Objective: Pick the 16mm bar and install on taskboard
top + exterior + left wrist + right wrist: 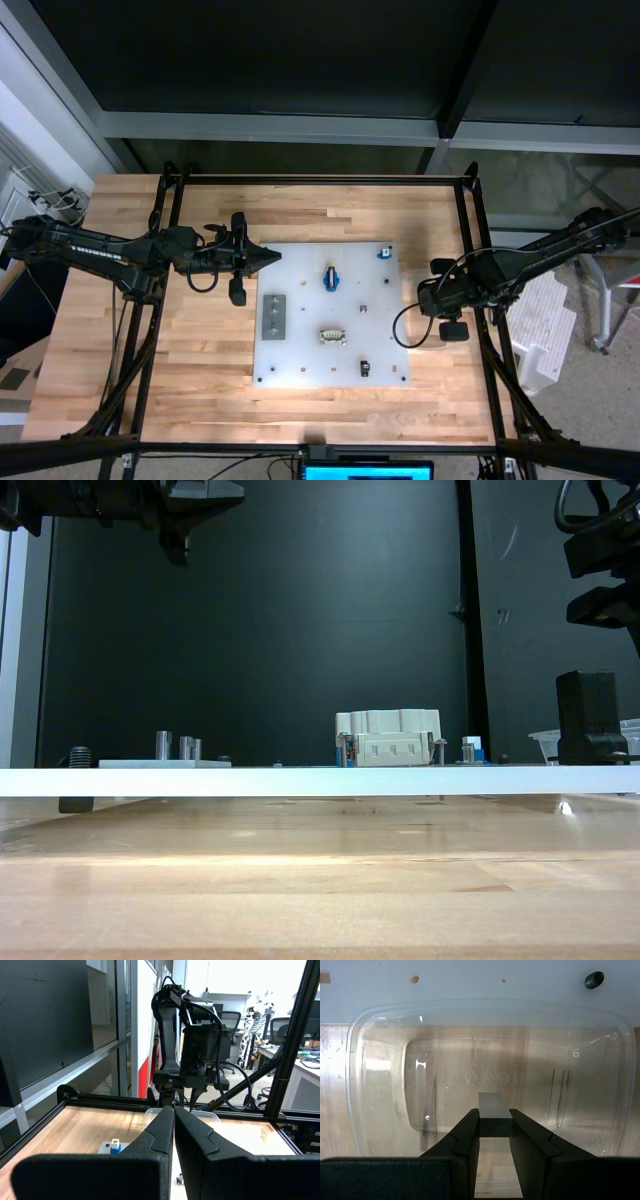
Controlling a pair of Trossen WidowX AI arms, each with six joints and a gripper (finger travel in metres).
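- Right wrist view: our right claw (494, 1119) grips the bar (494, 1102) beside the board's (300, 350) right edge.
- Our left claw (173, 1110), closed on nothing, hovers over the board's left edge.
- Pickup looks done; next we carry it to its board seat.

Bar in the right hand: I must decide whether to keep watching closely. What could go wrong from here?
1. The bar is pinched only at the tip of the right hand, above the tray; it may slip or twist.
2. The left hand hovers shut over the board at its left edge and could crowd the approach.
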